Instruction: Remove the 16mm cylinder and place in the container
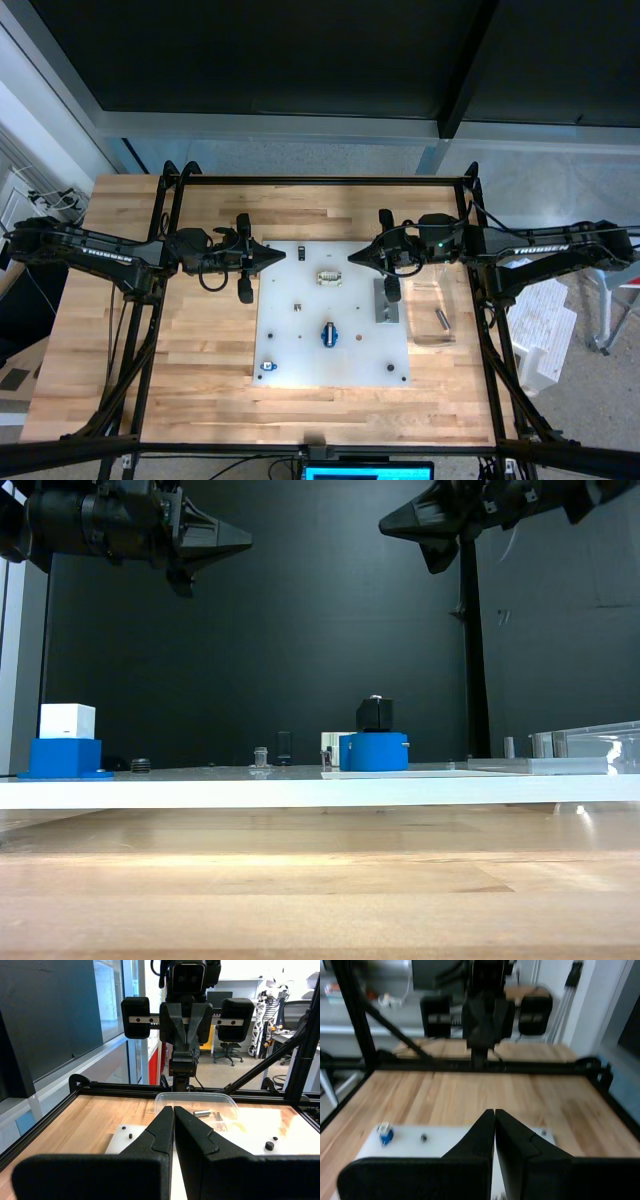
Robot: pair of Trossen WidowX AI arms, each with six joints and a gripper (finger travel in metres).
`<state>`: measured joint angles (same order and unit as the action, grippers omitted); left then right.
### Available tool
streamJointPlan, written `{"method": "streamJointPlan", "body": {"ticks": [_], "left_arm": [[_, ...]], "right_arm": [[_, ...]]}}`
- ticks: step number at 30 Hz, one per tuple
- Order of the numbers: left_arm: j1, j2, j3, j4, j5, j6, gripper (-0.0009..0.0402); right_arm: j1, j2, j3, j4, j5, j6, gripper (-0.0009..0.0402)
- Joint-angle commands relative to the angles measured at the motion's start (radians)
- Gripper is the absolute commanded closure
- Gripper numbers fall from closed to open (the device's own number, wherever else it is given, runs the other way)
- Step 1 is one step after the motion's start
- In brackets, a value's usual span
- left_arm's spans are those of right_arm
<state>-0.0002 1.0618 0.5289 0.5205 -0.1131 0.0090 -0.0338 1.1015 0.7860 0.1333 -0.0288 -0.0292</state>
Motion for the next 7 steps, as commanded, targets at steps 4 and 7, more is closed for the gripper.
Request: {"method": "streamJointPlan", "body": {"ticks": [4,7], "left_arm": [[0.000,0.000,0.000,0.000,0.000,0.000,0.0393],[0.000,0.000,0.000,0.000,0.000,0.000,0.0393]], "right_arm": [[-0.039,0.000,-0.095,0.225,-0.069,0.025,0.0393],[-0.051,0.000,-0.135,0.301,-0.064,0.050,0.0393]]}}
